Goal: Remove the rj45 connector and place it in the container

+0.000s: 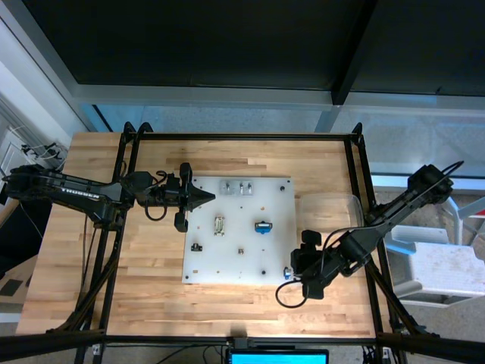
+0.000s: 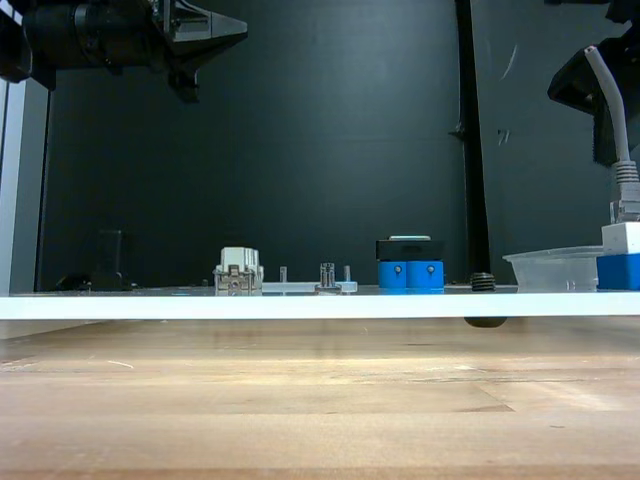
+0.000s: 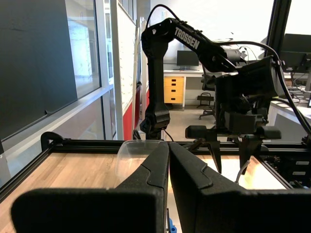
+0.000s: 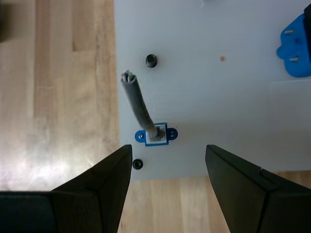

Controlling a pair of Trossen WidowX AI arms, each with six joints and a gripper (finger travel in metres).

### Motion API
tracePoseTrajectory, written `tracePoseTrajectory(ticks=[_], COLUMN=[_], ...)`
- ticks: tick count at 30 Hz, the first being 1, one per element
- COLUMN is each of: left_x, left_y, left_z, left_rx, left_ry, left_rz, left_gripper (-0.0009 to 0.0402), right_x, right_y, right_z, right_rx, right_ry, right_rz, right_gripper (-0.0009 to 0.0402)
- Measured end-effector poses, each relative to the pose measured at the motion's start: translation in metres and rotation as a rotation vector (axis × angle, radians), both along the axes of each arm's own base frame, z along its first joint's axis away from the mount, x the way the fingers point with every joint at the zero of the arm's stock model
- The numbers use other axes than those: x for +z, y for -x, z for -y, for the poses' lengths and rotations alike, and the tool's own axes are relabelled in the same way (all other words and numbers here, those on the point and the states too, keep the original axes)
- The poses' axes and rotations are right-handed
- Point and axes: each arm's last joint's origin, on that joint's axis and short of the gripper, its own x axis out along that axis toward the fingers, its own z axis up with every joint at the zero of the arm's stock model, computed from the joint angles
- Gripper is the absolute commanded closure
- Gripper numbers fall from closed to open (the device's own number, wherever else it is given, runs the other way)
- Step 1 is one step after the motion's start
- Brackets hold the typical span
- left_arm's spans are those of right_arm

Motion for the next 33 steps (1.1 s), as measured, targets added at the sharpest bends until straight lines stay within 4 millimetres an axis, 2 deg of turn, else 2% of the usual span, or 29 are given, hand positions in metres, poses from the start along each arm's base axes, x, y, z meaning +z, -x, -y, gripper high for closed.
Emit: tracePoseTrajectory(ticks=[10, 33], left_x=[0.0, 0.0], left_y=[0.0, 0.0], left_z=[0.0, 0.0], left_rx=[0.0, 0.0], left_ry=[0.0, 0.0], left_rz=[0.0, 0.0], left_gripper=[0.0393, 0.0393], right_x=[-0.011, -0.023], right_y=[-0.008, -0.015], right_z=[-0.005, -0.007], right_rx=[-0.003, 0.023], right_ry=[0.026, 0.073], right_rz=[0.008, 0.005], right_gripper=[0.0188, 0.0195])
